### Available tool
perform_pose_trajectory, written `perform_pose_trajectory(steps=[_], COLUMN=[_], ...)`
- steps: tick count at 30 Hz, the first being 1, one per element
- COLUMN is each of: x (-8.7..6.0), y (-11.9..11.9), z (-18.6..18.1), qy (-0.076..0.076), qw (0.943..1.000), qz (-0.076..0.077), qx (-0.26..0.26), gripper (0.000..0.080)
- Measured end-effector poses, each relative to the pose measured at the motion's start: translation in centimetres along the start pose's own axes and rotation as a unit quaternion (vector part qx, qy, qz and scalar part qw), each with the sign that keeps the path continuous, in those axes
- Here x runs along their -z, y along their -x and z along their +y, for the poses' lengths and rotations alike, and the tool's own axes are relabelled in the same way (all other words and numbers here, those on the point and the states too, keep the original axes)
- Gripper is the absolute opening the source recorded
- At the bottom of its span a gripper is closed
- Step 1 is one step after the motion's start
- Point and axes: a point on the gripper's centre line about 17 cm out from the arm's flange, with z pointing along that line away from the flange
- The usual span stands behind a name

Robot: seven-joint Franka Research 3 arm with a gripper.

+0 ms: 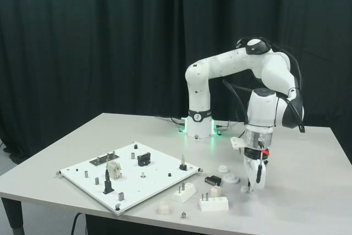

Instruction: Insert bolt 4.

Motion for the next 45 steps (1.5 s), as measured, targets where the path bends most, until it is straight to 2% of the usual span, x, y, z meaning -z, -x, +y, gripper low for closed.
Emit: perform_pose_trajectory(steps=[8, 15, 45], x=[2.1, 3.0, 3.8], y=[-0.9, -1.3, -1.6], z=[-0.5, -0.7, -1.0], qy=[0.003, 0.004, 0.006], qw=[1.0000, 1.0000, 0.9999], qz=[-0.004, -0.005, -0.006], qx=[0.003, 0.004, 0.009], gripper=[0.0225, 0.0225, 0.0225])
